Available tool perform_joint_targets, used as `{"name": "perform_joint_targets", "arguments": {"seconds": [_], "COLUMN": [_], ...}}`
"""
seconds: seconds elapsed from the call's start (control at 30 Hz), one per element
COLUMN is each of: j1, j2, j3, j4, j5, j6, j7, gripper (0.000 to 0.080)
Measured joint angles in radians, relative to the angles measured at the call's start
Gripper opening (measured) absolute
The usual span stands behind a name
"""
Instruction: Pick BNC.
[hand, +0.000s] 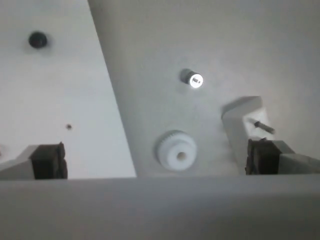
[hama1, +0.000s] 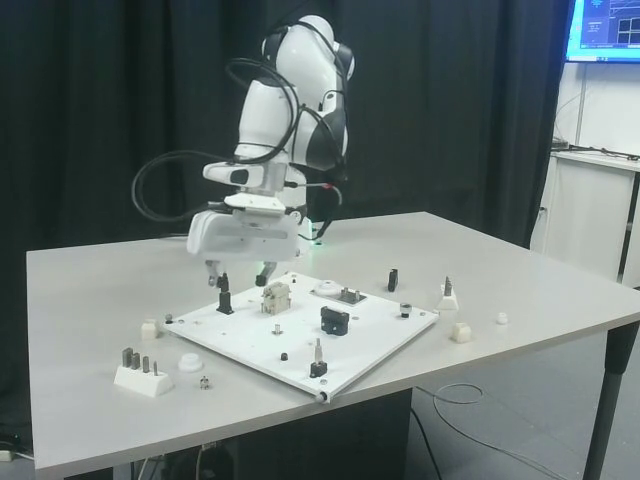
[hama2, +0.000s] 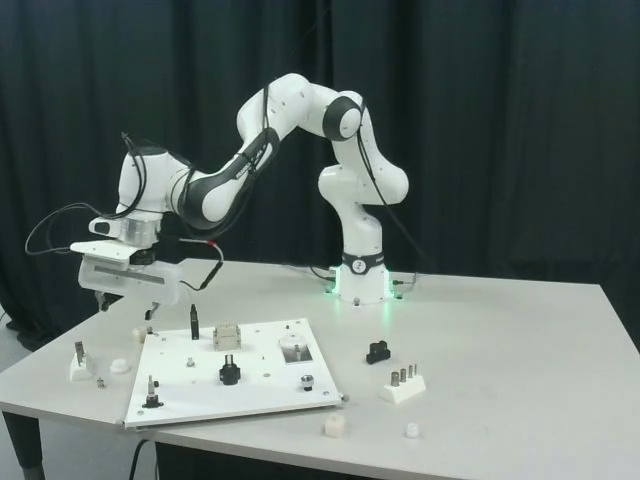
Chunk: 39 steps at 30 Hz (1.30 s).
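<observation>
Grey table (hama1: 90, 290) lies beneath the pincer (hand: 150, 162), spread wide, holding nothing, above the BNC (hand: 193, 79).

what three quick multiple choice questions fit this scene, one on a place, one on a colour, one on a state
1. Where does the gear lie?
A. on the board
B. on the table beside the board
C. between the gripper's fingers

2. What colour is the board?
A. black
B. green
C. white

3. What state is the gripper in?
A. open, holding nothing
B. shut on the gear
C. shut on a pin

Answers:
1 B: the wrist view shows the gear on the grey table, just past the board's edge.
2 C: the board is white in every view.
3 A: the wrist view shows the fingertips far apart with nothing between them.
</observation>
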Motion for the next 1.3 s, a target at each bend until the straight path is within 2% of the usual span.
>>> {"name": "perform_joint_targets", "arguments": {"seconds": [0.17,0.33,0.7,0.93,1.3], "j1": [-0.034,-0.06,-0.101,-0.119,-0.152], "j2": [0.026,0.056,0.139,0.205,0.303], "j3": [0.009,0.01,0.01,0.01,0.01], "j4": [0.037,0.071,0.165,0.245,0.375], "j5": [0.032,0.089,0.171,0.194,0.198], "j6": [-0.026,-0.038,-0.095,-0.148,-0.231], "j7": [-0.095,-0.141,-0.237,-0.278,-0.282], "gripper": [0.08,0.08,0.08,0.08,0.08]}}
